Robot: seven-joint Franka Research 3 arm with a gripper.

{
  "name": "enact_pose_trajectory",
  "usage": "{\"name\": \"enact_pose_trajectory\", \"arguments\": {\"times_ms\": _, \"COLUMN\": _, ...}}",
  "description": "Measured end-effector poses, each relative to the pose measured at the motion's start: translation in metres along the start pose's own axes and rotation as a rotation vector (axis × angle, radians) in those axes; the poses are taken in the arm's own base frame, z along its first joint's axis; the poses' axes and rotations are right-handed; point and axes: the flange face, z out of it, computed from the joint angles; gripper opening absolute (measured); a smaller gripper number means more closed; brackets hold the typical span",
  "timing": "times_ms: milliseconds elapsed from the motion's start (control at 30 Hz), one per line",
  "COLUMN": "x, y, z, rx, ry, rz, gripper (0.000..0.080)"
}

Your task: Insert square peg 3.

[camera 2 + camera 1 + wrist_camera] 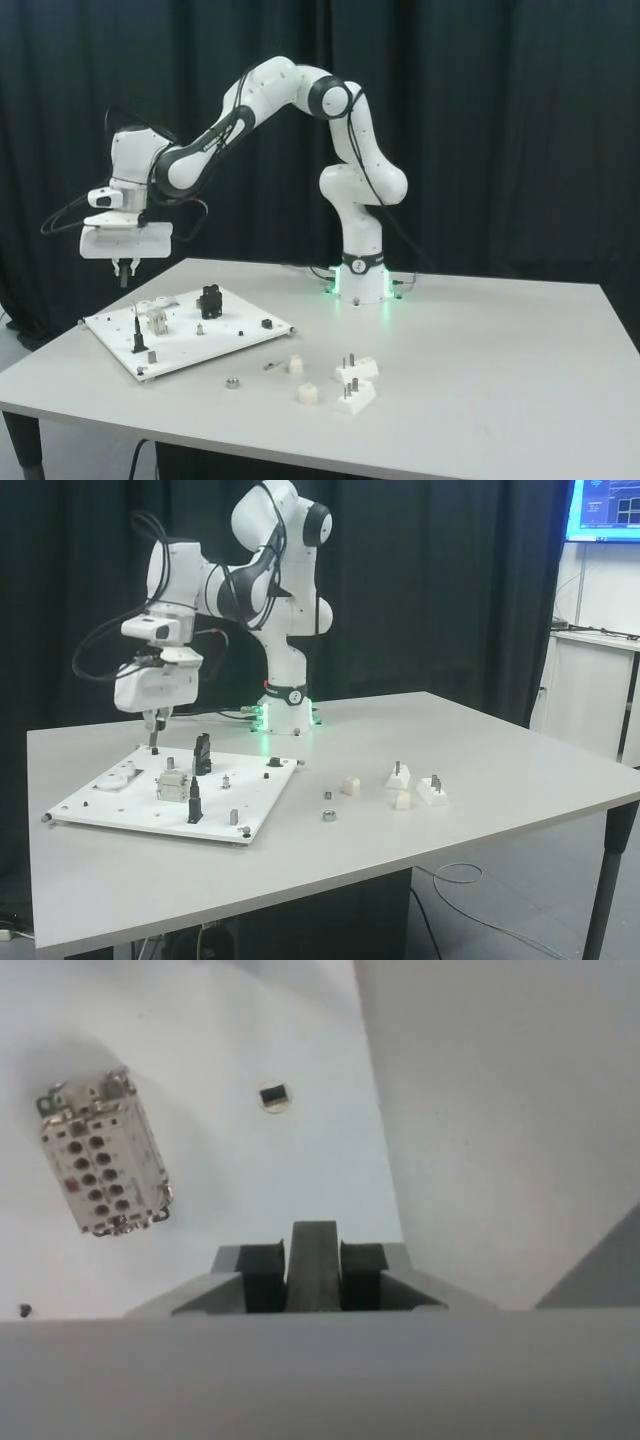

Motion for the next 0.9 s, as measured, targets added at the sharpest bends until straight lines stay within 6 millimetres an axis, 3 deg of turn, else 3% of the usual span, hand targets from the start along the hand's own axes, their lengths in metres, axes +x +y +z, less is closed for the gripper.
{"name": "enact_pose_trajectory", "arguments": {"times_ms": 900, "x": -0.018, "y": 0.004, "z": 0.061, "rx": 0.127, "ry": -0.012, "rz": -0.127, "gripper": 0.0114}}
